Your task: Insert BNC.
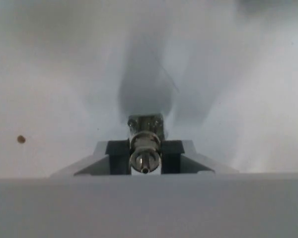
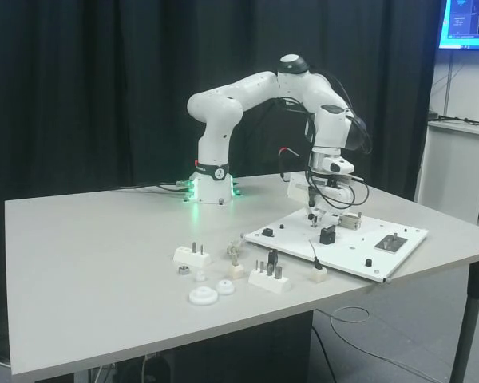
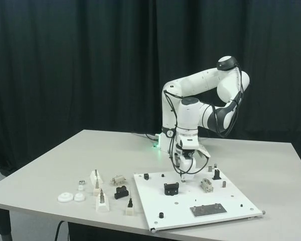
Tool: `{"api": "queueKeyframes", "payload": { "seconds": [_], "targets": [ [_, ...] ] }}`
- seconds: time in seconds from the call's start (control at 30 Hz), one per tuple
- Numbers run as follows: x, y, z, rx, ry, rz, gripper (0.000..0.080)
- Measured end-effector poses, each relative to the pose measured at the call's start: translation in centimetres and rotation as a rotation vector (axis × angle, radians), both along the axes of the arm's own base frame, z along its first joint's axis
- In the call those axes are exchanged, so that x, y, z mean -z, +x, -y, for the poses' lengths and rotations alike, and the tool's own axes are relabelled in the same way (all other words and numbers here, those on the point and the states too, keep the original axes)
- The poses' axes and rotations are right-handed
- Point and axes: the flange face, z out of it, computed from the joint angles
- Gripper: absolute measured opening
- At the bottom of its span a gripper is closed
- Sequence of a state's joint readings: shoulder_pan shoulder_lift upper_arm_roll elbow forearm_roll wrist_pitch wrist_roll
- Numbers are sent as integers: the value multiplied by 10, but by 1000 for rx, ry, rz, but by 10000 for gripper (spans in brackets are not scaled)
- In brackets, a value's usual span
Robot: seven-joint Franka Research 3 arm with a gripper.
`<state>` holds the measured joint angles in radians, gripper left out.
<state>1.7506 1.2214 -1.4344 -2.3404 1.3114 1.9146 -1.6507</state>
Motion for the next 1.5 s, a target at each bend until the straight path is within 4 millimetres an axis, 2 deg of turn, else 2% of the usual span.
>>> {"api": "queueKeyframes", "payload": {
  "seconds": [1.5],
  "targets": [
    [1,-3,-12,-221,-70,-1,125]
  ]
}}
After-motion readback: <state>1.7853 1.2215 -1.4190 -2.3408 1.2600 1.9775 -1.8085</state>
